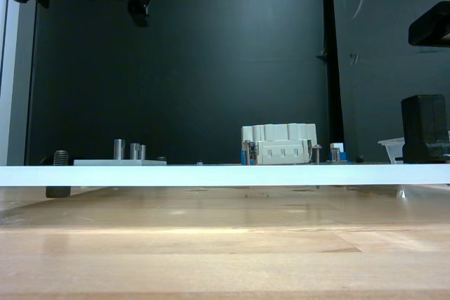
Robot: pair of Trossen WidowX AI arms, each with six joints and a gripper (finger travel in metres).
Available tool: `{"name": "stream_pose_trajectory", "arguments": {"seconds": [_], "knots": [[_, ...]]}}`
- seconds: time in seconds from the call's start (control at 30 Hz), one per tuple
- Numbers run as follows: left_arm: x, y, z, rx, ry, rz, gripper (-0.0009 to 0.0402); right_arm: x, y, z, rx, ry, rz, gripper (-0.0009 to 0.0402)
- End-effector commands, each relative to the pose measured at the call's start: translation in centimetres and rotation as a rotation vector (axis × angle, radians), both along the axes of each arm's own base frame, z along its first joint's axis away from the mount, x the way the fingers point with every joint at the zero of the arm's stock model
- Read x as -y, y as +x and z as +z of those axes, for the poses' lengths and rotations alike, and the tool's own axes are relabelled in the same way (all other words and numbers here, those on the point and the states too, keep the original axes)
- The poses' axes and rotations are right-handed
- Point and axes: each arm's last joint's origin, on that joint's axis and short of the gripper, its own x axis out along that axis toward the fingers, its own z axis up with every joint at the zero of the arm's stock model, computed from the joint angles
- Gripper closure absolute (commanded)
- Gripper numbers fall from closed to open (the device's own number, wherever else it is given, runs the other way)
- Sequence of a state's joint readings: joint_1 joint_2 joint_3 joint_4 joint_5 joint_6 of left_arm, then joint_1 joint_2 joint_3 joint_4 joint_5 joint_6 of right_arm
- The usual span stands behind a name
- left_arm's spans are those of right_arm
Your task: Pick the 16mm bar and install on taskboard
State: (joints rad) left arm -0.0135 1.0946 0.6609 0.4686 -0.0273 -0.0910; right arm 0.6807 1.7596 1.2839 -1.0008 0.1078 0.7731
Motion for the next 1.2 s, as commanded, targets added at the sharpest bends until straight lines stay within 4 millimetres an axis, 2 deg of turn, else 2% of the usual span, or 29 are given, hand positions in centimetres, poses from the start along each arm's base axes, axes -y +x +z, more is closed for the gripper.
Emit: {"name": "stream_pose_trajectory", "arguments": {"seconds": [0.03,0.73,1.2], "knots": [[0.0,0.0,0.0,0.000,0.000,0.000,0.0393,0.0,0.0,-0.2,-0.009,-0.003,0.000,0.0393],[0.0,0.0,0.0,0.000,0.000,0.000,0.0393,0.0,0.0,-0.2,-0.007,0.000,0.000,0.0393],[0.0,0.0,0.0,0.000,0.000,0.000,0.0393,0.0,-0.1,1.4,-0.015,0.014,0.042,0.0393]]}}
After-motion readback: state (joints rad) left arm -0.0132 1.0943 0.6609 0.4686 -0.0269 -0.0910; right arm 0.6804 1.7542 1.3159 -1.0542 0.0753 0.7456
